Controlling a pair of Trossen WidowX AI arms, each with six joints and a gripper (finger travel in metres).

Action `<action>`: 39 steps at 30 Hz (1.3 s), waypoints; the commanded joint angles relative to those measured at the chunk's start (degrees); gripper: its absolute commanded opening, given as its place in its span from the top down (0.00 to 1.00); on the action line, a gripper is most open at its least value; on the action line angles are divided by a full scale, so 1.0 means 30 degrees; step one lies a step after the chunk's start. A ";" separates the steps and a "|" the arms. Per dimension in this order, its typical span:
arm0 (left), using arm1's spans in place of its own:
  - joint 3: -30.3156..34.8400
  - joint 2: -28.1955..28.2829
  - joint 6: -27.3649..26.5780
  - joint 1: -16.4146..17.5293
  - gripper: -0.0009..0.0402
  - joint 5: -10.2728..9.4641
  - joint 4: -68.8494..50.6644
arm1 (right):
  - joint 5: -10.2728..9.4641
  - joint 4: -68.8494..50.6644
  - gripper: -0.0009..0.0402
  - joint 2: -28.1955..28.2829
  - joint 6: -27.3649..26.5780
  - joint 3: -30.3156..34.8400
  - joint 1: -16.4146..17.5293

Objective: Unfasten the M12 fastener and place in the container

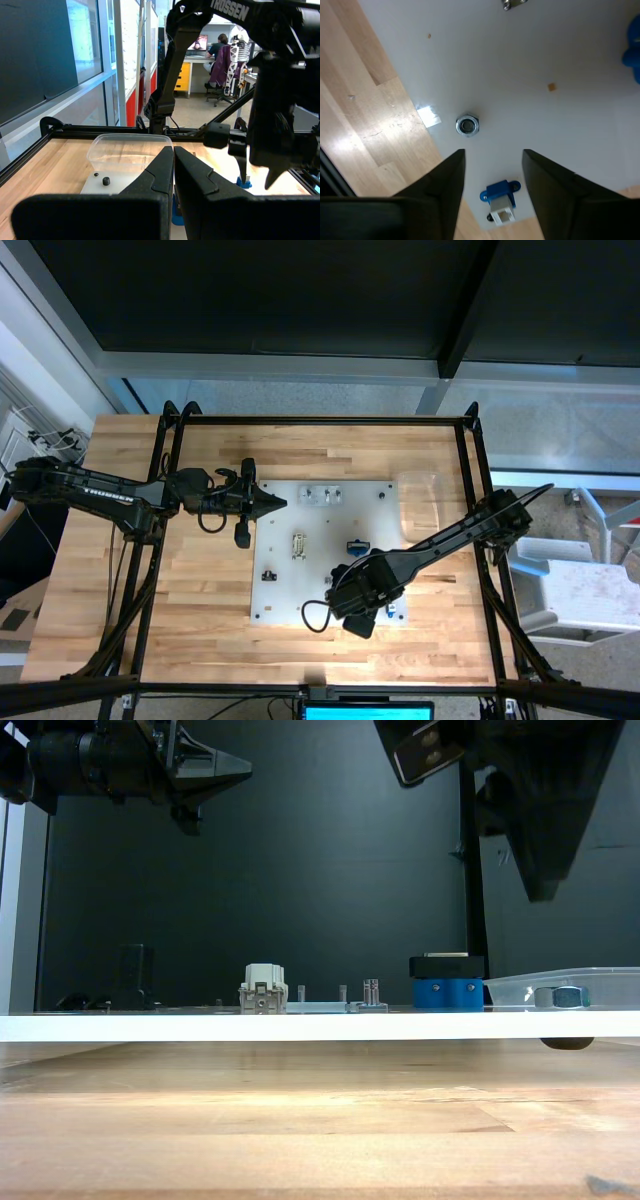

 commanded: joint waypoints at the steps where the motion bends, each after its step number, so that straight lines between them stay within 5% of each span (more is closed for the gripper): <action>1: 0.0007 0.0000 0.0007 0.0007 0.98 0.0007 0.0000 | 0.0000 0.0393 0.46 0.0335 -0.0117 -0.0036 0.0066; 9: 0.0007 0.0000 0.0007 0.0000 0.98 0.0007 0.0007 | 0.0182 0.0707 0.36 0.0430 -0.0663 -0.0415 0.0255; 39: 0.0007 0.0000 0.0007 0.0000 0.98 0.0007 0.0000 | 0.0612 0.2827 0.40 0.1479 -0.1180 -0.1792 0.0342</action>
